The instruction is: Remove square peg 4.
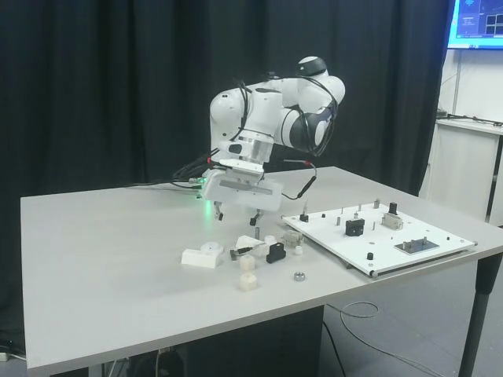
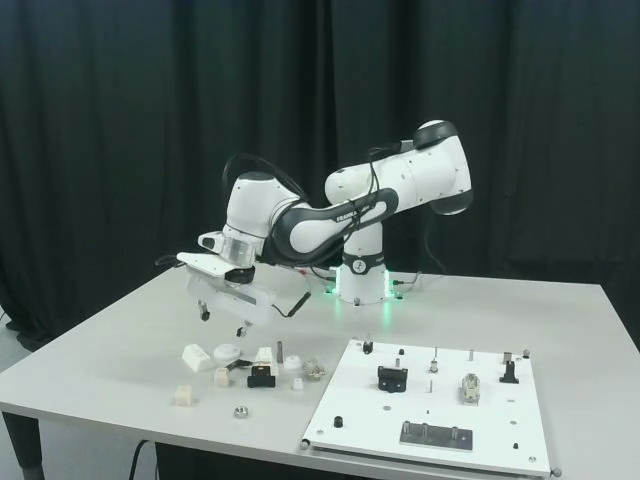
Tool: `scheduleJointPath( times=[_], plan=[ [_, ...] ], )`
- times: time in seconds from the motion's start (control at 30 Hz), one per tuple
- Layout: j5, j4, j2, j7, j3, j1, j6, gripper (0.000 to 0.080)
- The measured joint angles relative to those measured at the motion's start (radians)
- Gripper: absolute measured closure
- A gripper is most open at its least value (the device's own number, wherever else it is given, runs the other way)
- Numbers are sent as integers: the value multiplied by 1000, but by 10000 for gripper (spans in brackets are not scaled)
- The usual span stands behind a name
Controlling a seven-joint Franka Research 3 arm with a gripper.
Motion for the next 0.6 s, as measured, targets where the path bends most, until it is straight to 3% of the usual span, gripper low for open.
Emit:
scheduleJointPath(
  times=[0.6],
  plan=[
    [-10,37,0,17,-44,4,-34,3]
  ],
)
